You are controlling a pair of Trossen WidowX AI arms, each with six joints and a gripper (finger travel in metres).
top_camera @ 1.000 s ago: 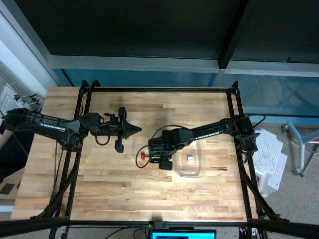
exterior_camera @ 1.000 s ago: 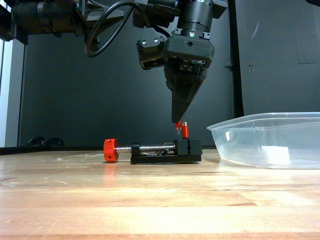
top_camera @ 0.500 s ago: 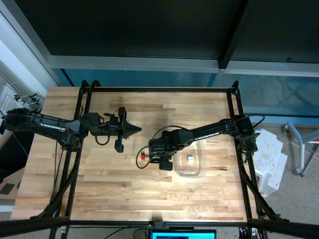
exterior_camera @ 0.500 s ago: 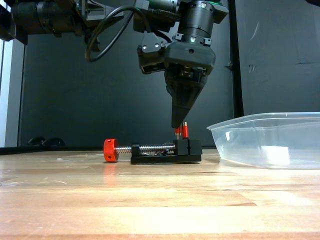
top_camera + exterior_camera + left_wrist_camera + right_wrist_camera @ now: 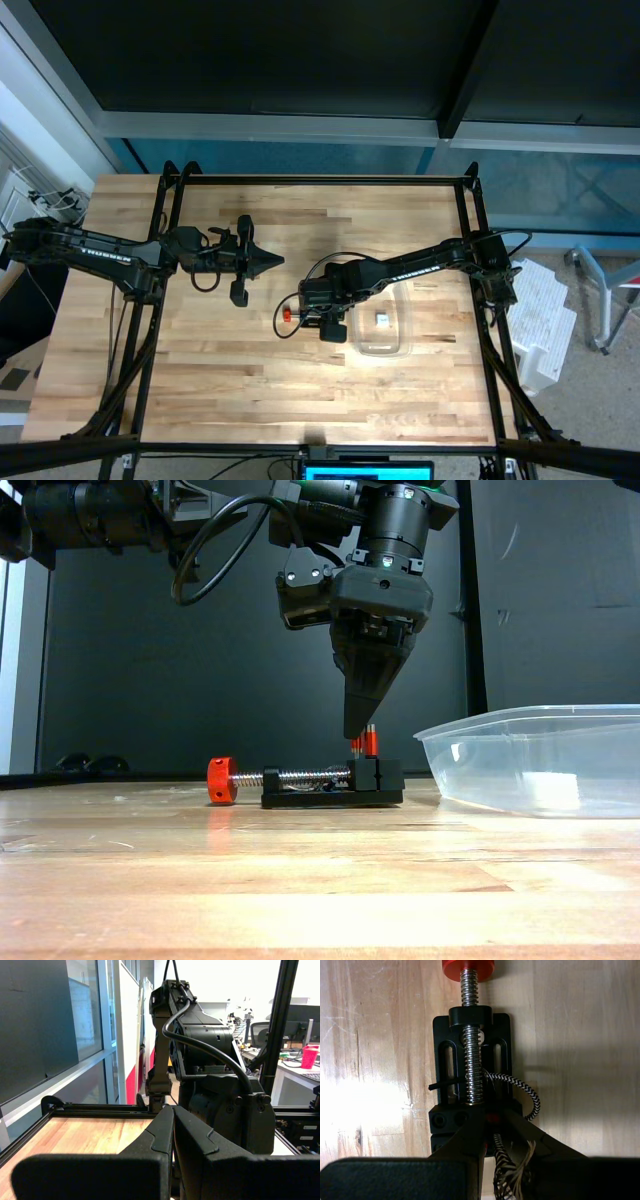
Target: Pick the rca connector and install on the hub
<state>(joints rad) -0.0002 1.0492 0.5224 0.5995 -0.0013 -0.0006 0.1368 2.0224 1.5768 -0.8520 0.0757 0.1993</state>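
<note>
Tabletop [image 5: 200, 370]: left gripper [image 5: 278, 261] aside, right [image 5: 352, 735] central

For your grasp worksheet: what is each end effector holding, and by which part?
The right end effector, above the hub, pinches the rca connector by its upper end. The left end effector, over the left of the table, holds nothing.

hub [image 5: 385, 780]: black, lying flat | rca connector [image 5: 356, 744]: red, upright, at hub's top

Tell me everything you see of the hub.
The hub is a black slotted block lying flat on the wooden table, a silvery threaded rod running to its red-orange knob. A braided cable loops beside it. The right gripper, shut on the rca connector, hangs just above one end; the left gripper hovers apart, shut.
</note>
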